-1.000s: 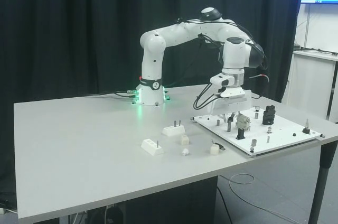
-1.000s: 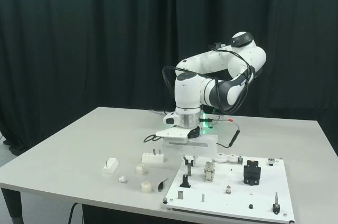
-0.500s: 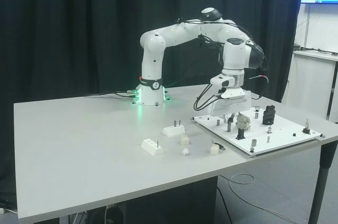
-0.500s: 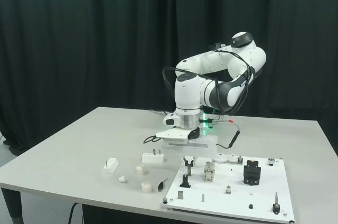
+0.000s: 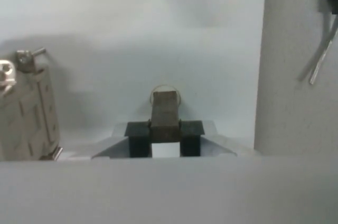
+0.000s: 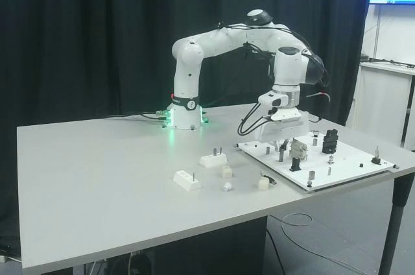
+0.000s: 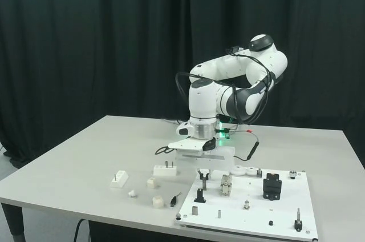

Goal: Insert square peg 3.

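Peg (image 5: pixel 165 114) clamped between our gripper's (image 5: pixel 165 145) black fingers (image 5: pixel 138 138), we hover low over the white board (image 7: pixel 283 209), the peg tip at a faint round mark. Grasp and carry look done; seating remains, by our reading.
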Motion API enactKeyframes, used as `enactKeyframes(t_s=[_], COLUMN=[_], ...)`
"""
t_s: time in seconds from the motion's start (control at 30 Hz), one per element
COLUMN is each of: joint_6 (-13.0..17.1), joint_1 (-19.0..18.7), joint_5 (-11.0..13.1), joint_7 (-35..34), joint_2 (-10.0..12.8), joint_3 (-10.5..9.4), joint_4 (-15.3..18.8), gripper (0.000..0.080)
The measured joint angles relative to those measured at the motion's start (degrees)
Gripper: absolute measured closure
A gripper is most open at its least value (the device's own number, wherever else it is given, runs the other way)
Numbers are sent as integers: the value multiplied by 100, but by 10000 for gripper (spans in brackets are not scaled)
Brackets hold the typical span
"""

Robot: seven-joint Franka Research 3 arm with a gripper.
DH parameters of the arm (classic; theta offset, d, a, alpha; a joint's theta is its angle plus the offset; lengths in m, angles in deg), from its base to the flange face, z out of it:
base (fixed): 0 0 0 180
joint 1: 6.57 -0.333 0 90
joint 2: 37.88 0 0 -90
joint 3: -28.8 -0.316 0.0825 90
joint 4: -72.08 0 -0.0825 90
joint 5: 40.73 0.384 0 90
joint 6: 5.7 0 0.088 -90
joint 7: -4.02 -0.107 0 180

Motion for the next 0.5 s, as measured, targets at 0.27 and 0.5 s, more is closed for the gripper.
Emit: enactKeyframes(t_s=[0.27, 0.5], joint_6=[18, 81], joint_1=[2, 12], joint_5=[0, 0], joint_7=[-264, -334], joint_2=[3, 4], joint_3=[-2, -2], joint_4=[-10, -18], gripper=[524, 524])
